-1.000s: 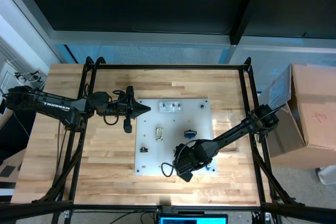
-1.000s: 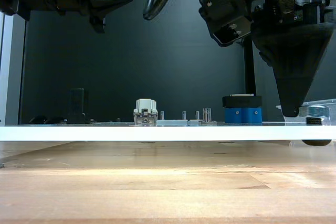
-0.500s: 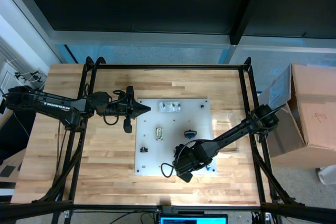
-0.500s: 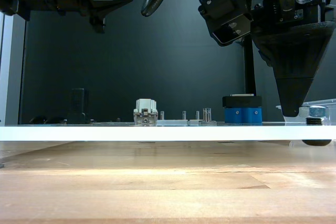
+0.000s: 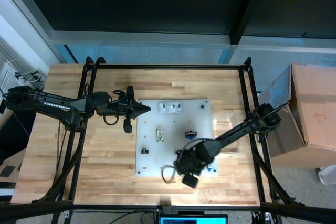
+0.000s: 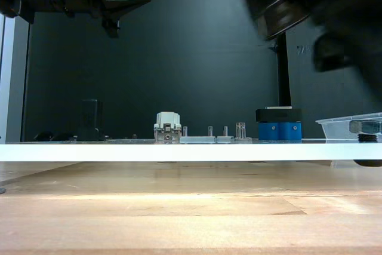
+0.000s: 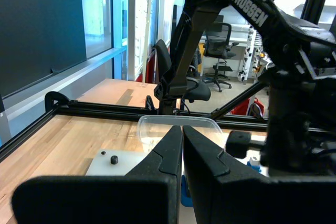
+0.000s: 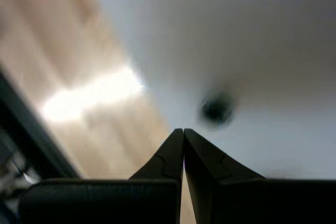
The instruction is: Unfasten the M12 nut and place it in the container
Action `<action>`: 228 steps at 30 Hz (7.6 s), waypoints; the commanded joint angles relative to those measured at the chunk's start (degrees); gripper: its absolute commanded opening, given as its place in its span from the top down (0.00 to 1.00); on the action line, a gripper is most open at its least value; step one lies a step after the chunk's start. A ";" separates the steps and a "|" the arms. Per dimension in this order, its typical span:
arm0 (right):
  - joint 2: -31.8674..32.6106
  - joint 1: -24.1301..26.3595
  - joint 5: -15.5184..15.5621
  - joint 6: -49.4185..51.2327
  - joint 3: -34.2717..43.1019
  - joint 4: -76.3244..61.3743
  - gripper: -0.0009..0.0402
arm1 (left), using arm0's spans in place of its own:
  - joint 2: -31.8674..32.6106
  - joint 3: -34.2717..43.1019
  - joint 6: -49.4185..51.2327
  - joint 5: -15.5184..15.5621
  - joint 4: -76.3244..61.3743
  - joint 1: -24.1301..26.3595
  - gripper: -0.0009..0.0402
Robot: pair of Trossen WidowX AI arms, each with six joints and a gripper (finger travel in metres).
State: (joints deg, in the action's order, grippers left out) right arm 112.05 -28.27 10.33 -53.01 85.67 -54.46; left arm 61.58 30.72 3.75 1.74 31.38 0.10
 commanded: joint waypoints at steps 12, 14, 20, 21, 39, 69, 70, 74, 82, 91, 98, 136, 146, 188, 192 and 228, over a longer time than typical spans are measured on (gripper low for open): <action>-2.36 0.26 -1.49 4.11 0.02 -0.35 0.98 | 0.02 0.00 0.00 -0.02 -0.02 0.00 0.98; -2.45 0.22 -2.23 4.44 0.02 -0.39 0.98 | 0.02 0.00 0.00 -0.02 0.00 0.00 0.98; -2.73 -0.48 -9.07 -6.32 3.30 -2.99 0.97 | 0.02 0.00 0.00 -0.02 -0.02 -0.02 0.98; -2.73 -0.57 -9.42 -9.31 4.20 -4.37 0.96 | 0.02 0.00 0.00 -0.02 -0.02 -0.02 0.98; 3.89 -1.66 -10.38 -10.49 6.14 -7.34 0.40 | 0.02 0.00 0.00 -0.02 0.02 -0.02 0.98; 4.50 -1.33 -11.76 11.17 3.69 -5.01 0.94 | 0.02 0.00 0.00 -0.02 0.00 0.00 0.98; 4.39 -1.33 -11.74 14.71 3.69 -5.01 0.95 | 0.02 0.00 0.00 -0.02 0.02 -0.02 0.98; 3.91 -1.33 -11.63 30.38 3.69 -5.20 0.97 | 0.02 0.00 0.00 -0.02 0.00 -0.02 0.98; 2.78 -1.33 -11.80 55.19 3.69 -6.71 0.97 | 0.02 0.00 0.00 -0.02 0.00 0.00 0.98; -2.23 -1.22 -11.85 56.43 3.67 -10.34 0.97 | 0.02 0.00 0.00 -0.02 0.00 -0.02 0.98; -12.61 0.39 -11.91 51.23 -2.73 -12.35 0.97 | 0.02 0.00 0.00 -0.02 0.00 -0.02 0.98; -39.67 13.97 -12.26 40.98 -45.27 -0.26 0.63 | 0.02 0.00 0.00 -0.02 0.00 -0.02 0.98; -39.67 14.01 -12.28 40.92 -45.31 -0.24 0.45 | 0.02 0.00 0.00 -0.02 0.02 -0.02 0.98; -43.82 28.65 -11.72 48.96 -34.23 63.84 0.98 | 0.02 0.00 0.00 -0.02 0.00 -0.02 0.98; -43.82 29.29 -11.69 47.60 -39.43 73.46 0.98 | 0.02 0.00 0.00 -0.02 0.00 -0.02 0.98; -44.57 30.27 -8.74 46.05 -50.66 88.17 0.98 | 0.02 0.00 0.00 -0.02 0.00 -0.02 0.98</action>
State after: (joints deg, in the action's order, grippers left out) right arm 67.48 2.02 1.63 -6.94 35.03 33.74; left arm 61.60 30.72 3.77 1.72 31.38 0.10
